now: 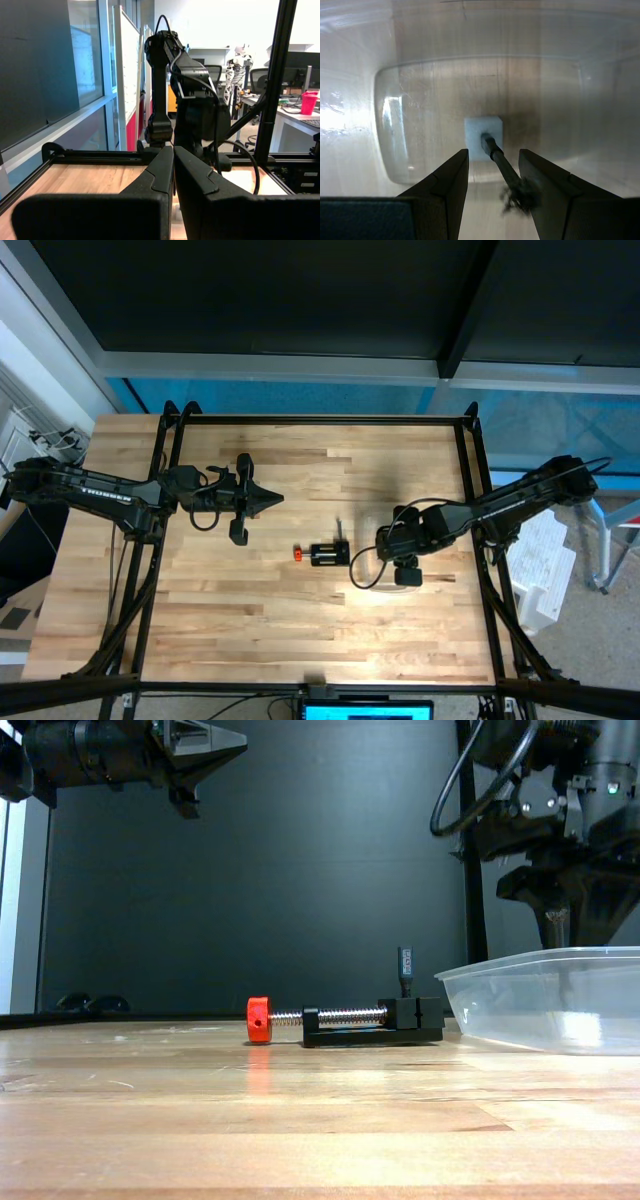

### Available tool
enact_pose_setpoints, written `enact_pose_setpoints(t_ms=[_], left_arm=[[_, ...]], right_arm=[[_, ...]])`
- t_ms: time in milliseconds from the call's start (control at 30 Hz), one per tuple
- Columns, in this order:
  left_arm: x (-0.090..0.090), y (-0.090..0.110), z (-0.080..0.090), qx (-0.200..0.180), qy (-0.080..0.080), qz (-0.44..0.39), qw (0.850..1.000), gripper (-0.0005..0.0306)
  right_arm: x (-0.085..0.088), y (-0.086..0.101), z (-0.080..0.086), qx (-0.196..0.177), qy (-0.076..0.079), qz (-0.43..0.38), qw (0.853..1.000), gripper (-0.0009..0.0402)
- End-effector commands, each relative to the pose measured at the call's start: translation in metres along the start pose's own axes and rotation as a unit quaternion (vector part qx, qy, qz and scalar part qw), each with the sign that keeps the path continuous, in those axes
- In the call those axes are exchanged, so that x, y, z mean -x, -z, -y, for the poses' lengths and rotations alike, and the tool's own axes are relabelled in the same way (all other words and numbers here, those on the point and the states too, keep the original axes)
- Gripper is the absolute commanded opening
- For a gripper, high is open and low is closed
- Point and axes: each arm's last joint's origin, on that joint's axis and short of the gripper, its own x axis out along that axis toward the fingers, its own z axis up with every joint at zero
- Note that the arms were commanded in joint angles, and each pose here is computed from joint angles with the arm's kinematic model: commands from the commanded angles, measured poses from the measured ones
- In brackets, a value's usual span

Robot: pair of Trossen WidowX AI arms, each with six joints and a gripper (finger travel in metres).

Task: Pick the usb-c connector and install on the hub

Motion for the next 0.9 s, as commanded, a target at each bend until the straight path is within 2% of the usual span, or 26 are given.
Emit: enact_pose_setpoints(t_ms=[33, 333, 500, 900], left_arm=[[0.0, 0.0, 0.0, 0.0, 0.0, 0.0, 1.0, 0.0], [0.0, 0.0, 0.0, 0.0, 0.0, 0.0, 1.0, 0.0], [0.0, 0.0, 0.0, 0.0, 0.0, 0.0, 1.0, 0.0], [0.0, 0.0, 0.0, 0.0, 0.0, 0.0, 1.0, 0.0]], right_arm=[[-0.006, -0.001, -0.001, 0.002, -0.001, -0.001, 1.0, 0.0138], [-0.014, -0.003, -0.003, 0.015, 0.001, -0.008, 1.0, 0.0137], [-0.019, -0.005, -0.004, 0.022, -0.003, -0.008, 1.0, 0.0137], [-0.02, -0.003, -0.004, 0.023, -0.002, -0.012, 1.0, 0.0137]])
